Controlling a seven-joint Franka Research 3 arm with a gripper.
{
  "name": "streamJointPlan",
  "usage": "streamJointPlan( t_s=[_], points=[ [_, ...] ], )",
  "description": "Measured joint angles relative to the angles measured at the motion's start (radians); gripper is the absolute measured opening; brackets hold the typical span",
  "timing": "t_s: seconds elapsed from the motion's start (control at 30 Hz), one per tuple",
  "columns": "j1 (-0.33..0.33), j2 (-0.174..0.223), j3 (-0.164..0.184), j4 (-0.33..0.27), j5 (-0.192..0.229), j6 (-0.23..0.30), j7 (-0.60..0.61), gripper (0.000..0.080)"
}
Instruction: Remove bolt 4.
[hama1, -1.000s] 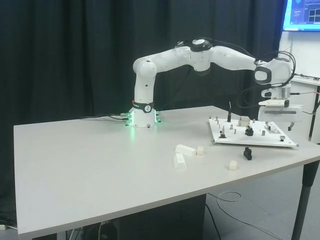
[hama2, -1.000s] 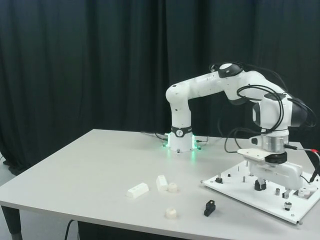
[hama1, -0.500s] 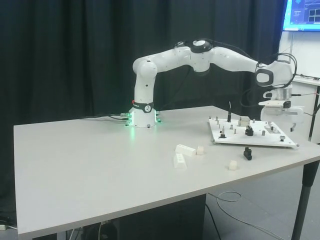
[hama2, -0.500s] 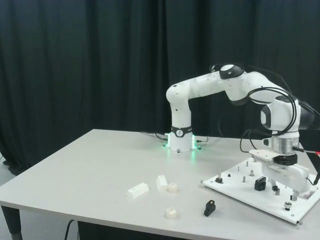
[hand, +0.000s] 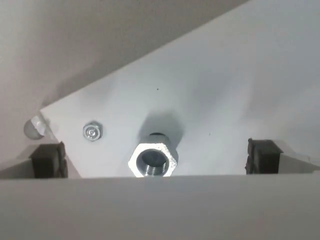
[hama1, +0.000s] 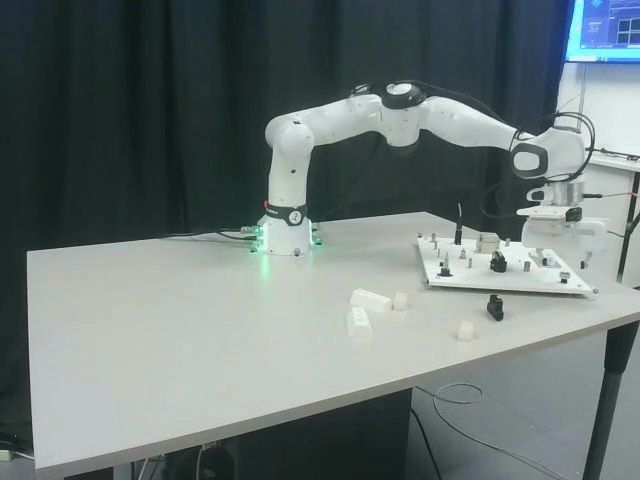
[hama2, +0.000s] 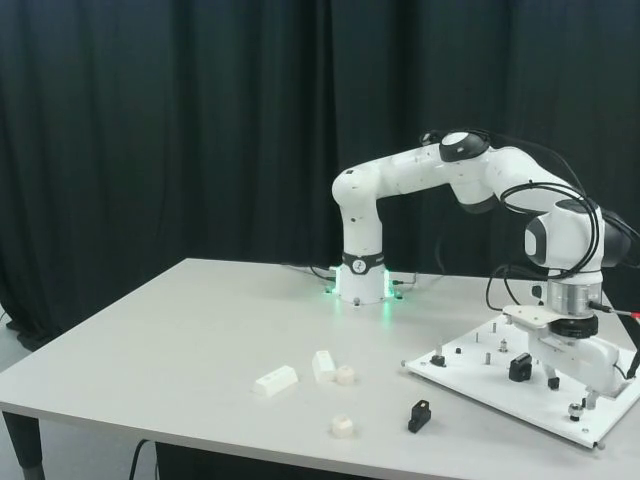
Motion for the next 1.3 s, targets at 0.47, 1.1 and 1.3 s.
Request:
streamJointPlan(
  t_s=[0.47, 1.1, 1.3],
  points=[
    [-0.024, 0.008, 0.045, 0.041, -0.052, 0.028, 0.068, 0.08],
    [-0.057, 0.016, 0.085, 0.1, -0.151, 0.029, 0.119, 0.08],
    [-0.065, 0.016, 0.094, 0.107, -0.16, 0.036, 0.13, 0.08]
  ],
)
